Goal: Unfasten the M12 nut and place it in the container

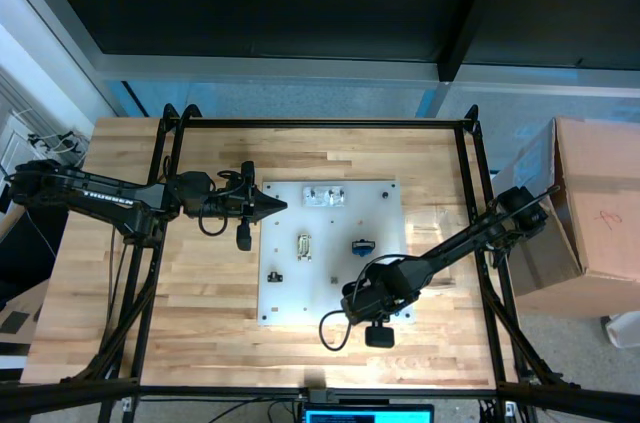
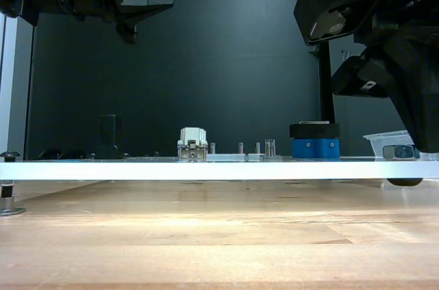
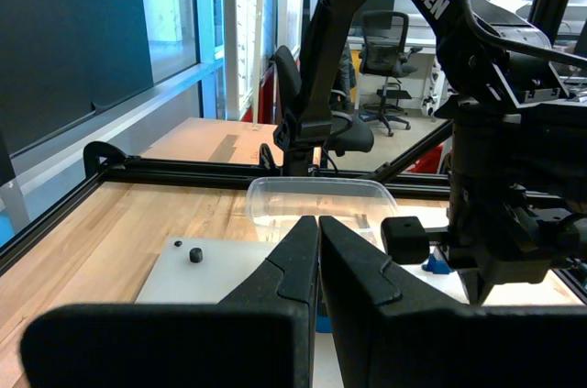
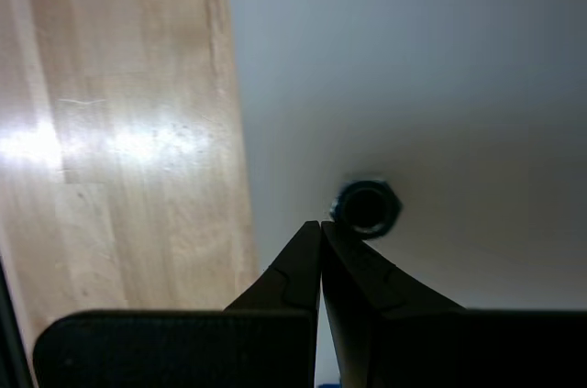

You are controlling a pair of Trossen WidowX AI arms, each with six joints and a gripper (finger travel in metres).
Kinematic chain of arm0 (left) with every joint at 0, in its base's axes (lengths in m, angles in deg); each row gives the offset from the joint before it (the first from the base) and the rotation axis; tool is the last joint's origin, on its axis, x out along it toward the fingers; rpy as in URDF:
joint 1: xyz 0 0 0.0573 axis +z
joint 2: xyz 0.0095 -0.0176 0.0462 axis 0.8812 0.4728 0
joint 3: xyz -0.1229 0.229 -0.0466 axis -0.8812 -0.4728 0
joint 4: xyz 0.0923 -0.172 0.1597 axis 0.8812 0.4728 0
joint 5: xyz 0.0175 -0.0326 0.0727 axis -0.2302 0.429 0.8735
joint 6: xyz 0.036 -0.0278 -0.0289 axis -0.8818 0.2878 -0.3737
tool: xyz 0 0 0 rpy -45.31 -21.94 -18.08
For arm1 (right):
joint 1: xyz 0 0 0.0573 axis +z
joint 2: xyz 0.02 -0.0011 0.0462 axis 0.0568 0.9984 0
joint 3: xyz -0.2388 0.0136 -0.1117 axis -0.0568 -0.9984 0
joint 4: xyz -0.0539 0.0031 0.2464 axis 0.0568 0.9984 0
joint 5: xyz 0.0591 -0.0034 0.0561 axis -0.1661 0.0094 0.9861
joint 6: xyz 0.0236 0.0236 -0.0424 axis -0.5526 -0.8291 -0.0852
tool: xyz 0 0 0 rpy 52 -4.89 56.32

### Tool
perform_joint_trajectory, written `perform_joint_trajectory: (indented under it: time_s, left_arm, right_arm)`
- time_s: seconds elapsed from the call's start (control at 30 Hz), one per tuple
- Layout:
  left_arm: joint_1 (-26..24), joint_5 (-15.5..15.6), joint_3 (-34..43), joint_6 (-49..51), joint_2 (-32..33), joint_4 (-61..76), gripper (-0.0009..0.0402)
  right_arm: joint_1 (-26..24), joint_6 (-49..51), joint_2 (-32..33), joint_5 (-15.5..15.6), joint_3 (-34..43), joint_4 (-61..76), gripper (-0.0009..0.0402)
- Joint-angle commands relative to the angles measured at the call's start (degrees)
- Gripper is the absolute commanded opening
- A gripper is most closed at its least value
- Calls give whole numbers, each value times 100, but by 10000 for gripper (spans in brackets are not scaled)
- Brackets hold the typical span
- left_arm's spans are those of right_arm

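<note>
The small silver M12 nut (image 4: 367,206) shows from above as a hex ring with a dark centre, on its stud on the white board (image 4: 440,67). My right gripper (image 4: 321,223) points down at the board's near right edge (image 1: 362,301). Its fingers are shut with nothing between them, and the tips stand just beside the nut. In the low view a grey piece (image 2: 400,151) at board level under that gripper may be the nut. The clear container (image 3: 316,200) holds no nut. My left gripper (image 1: 278,205) hangs shut and empty above the board's far left part.
On the board are a blue block with a black cap (image 2: 314,140), a white connector (image 2: 193,145), small silver posts (image 2: 269,147) and a black post (image 3: 195,255). A cardboard box (image 1: 590,213) stands off the table's right edge. The black frame (image 1: 320,124) rings the table.
</note>
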Motion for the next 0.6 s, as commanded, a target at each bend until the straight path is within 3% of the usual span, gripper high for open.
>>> perform_joint_trajectory:
  time_s: [0.03, 0.13, 0.27, 0.37, 0.5, 0.6]
  left_arm:
    - [0, -2, 0, 0, 0, 0, 0]
    - [0, -2, 0, 0, 0, 0, 0]
    - [0, -2, 0, 0, 0, 0, 0]
    - [0, -2, 0, 0, 0, -2, 0]
    - [0, -2, 0, 0, 0, -2, 0]
    - [0, -2, 0, 0, -2, -24, 0]
  right_arm:
    - [0, -48, -7, -909, 136, 540, 0]
    - [-4, -26, -35, -1191, 293, 807, 0]
    - [-7, -31, -92, -1080, 350, 807, 0]
    - [-7, -28, -114, -564, 385, 785, 0]
    - [-7, 0, -116, 459, 385, 699, 0]
    - [-7, -26, -74, 533, 374, 426, 0]
